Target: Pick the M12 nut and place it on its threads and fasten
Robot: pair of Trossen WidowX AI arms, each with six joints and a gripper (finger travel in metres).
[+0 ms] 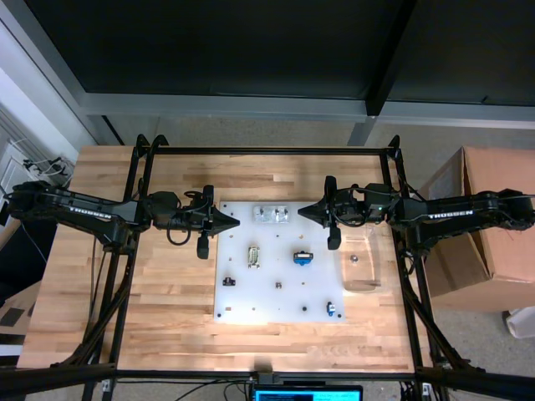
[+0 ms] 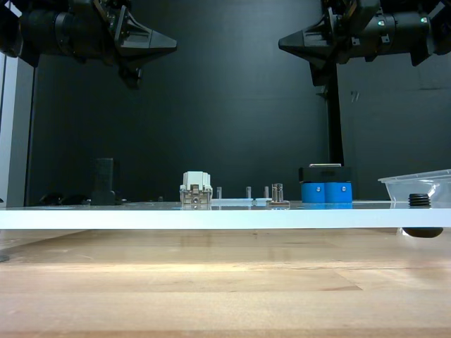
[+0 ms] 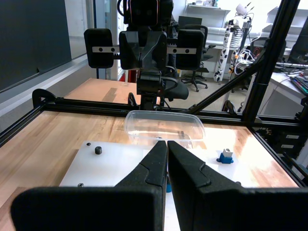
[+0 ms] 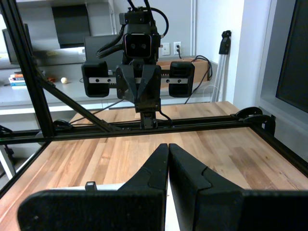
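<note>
**Left gripper** (image 1: 234, 223): black. It hangs high above the far left part of the flat white plastic task board (image 1: 251, 301) and points inward. Its fingers (image 3: 154, 161) are pressed together tip to tip and hold nothing.

**Right gripper** (image 1: 303, 210): black. It hangs at the same height over the board's far right part and faces the left one across a gap. Its fingers (image 4: 156, 163) are likewise closed on each other, with nothing between them.

**Small silver M12 nut** (image 1: 354, 258): lies free on the floor of the clear rectangular plastic tray (image 1: 368, 286), which sits at the board's right edge. The nut is below the right arm, outboard of the right fingertips and closer to the near edge. It is well apart from both pairs of fingers and farthest from the left pair.

**Short black ribbed stud** (image 2: 420, 201): stands upright on the board in front of the tray in the low view. Its ribs are bare and no nut is on it.

**Other board fittings:**
- a blue block with a dark top (image 1: 303, 257) mid-board
- a beige multi-pin connector housing (image 1: 253, 256) to its left

**Support:** a light wooden butcher-block worktop (image 1: 125, 317) carries the board, and a brown cardboard box (image 1: 489, 242) stands off its right side.
</note>
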